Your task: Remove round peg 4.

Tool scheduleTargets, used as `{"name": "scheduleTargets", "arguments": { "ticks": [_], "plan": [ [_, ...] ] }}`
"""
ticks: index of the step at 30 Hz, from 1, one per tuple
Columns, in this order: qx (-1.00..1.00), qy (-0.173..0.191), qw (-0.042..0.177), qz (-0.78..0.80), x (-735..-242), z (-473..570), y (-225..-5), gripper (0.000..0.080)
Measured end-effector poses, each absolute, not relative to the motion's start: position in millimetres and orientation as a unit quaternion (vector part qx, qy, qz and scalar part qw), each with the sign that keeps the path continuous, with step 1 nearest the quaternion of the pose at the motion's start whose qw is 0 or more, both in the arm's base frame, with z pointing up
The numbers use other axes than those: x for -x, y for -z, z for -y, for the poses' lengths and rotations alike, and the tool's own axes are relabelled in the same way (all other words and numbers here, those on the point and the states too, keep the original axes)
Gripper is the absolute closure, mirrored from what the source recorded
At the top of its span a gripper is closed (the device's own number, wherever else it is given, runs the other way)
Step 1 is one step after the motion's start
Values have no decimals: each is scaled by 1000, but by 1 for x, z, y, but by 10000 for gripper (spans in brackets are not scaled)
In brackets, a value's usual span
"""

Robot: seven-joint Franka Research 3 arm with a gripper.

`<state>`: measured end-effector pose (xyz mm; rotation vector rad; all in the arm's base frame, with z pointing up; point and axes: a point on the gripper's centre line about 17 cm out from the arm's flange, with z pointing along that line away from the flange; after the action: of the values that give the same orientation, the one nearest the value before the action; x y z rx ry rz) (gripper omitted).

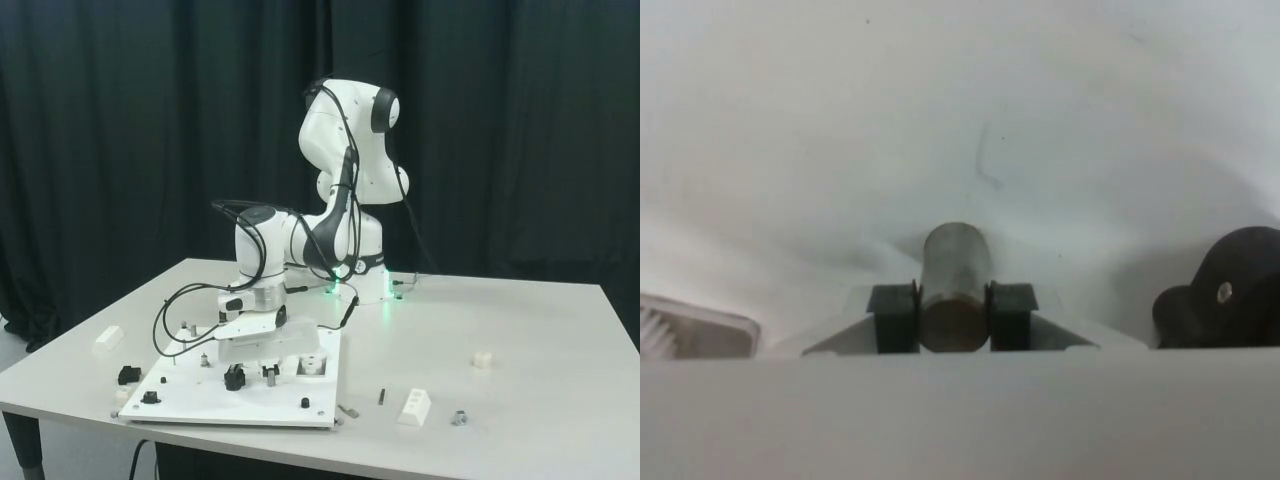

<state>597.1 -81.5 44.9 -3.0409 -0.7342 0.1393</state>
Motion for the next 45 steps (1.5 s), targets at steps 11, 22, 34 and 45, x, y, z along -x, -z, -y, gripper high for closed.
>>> {"name": "scheduleTargets", "arguments": {
  "ticks": [11, 22, 34, 45],
  "plan": [
    [971, -40, 12, 234, -597, 82, -45, 653],
    [971, -37, 17, 235, -597, 81, -45, 653],
    [971, -36, 20, 234, -597, 81, -45, 653],
    [970, -35, 21, 238, -598, 80, -45, 653]
  ]
}}
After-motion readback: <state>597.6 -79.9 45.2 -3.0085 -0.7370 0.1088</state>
